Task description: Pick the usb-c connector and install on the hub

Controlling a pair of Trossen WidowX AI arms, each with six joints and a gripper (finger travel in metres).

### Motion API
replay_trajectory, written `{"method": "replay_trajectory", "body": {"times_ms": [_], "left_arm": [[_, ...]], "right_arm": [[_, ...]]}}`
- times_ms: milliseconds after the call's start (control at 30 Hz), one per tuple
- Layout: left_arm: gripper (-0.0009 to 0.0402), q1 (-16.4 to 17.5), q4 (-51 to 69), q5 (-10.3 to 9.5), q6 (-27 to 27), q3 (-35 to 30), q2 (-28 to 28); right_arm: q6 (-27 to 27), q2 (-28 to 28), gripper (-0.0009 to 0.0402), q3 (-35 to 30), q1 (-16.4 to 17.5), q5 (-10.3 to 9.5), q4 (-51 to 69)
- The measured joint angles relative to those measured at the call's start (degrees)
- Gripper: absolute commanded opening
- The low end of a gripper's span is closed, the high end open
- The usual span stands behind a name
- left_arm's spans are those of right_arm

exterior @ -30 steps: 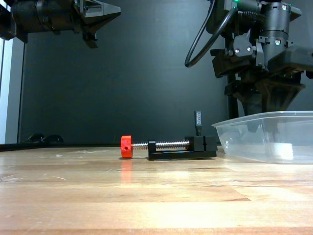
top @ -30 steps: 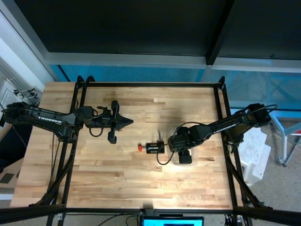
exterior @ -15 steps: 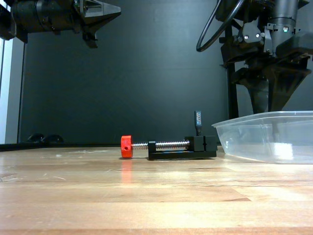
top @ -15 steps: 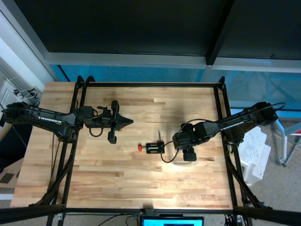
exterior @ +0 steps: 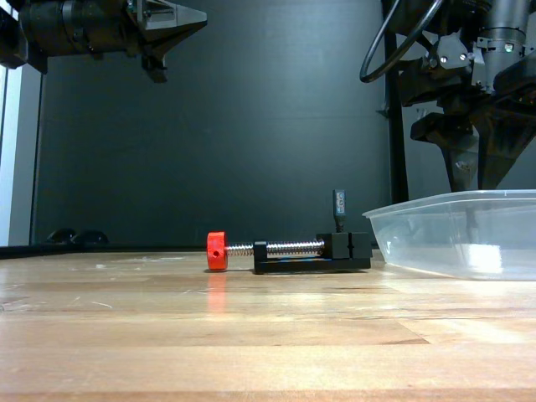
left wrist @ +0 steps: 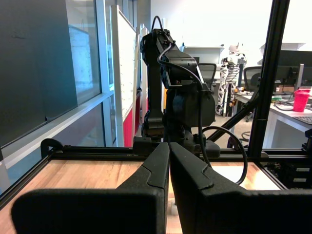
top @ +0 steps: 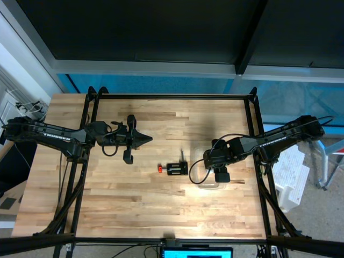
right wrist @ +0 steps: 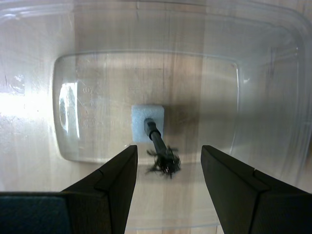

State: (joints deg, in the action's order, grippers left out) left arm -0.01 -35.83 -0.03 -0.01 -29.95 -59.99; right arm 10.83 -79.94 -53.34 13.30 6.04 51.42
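The hub (top: 173,168) is a small black block with an orange-red tip lying mid-table; in the low view the hub (exterior: 310,249) has a thin dark pin standing up from it. The usb-c connector (right wrist: 155,136) is a short dark stub with frayed wires, resting on a pale foam square inside the clear tray (right wrist: 273,97). My right gripper (right wrist: 168,195) hangs open above that tray, fingers either side of the connector and apart from it; the right gripper (top: 221,174) sits right of the hub. My left gripper (left wrist: 169,165) is shut on nothing, and the left gripper (top: 145,139) stays high at the table's left.
The clear plastic tray (top: 203,180) stands just right of the hub; its wall (exterior: 419,243) rises beside the hub's block. A black frame (top: 172,97) rims the wooden table. The right arm's cable (top: 196,174) loops down near the tray.
The right gripper has shifted rightward over the tray, away from the hub. The left arm and the hub have not moved.
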Motion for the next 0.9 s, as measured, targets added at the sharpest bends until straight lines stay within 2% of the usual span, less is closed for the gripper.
{"method": "replay_trajectory", "body": {"times_ms": [333,900], "left_arm": [[0.0,0.0,0.0,0.0,0.0,0.0,0.0],[0.0,0.0,0.0,0.02,0.0,0.0,0.0]], "right_arm": [[-0.7,0.8,0.0181,1.6,0.3,-0.02,-2.8],[-0.9,-3.9,0.0181,2.7,0.6,-0.07,-6.7]]}}
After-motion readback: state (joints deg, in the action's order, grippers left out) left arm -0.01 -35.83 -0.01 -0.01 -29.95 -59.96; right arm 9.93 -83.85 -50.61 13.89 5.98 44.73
